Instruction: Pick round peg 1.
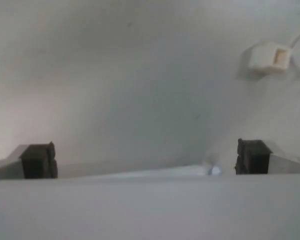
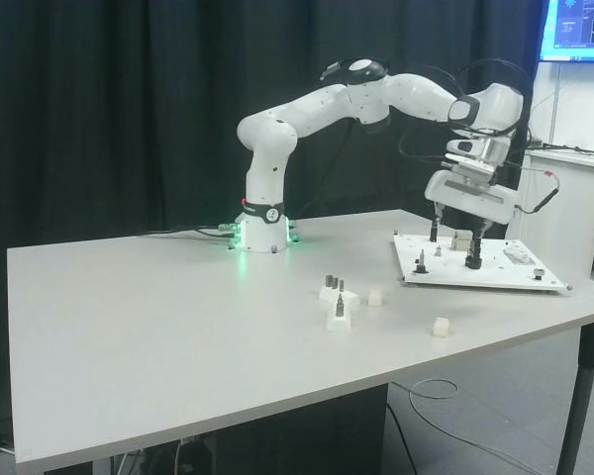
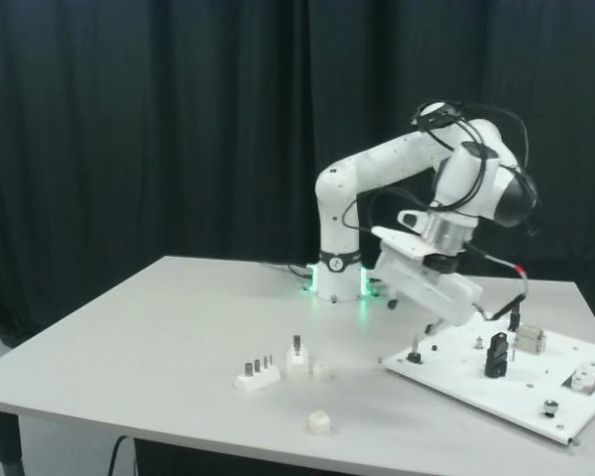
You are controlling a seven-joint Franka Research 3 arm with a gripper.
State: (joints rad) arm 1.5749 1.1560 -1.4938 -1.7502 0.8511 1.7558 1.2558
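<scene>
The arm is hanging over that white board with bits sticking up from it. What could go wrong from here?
1. The gripper sits low over the white board; swinging sideways, it might knock the black part standing there.
2. The pegs stand close together in small white holders, so the open fingers might bump a neighbour or tip a holder.
3. A loose block lies beside them and might get pushed.
</scene>
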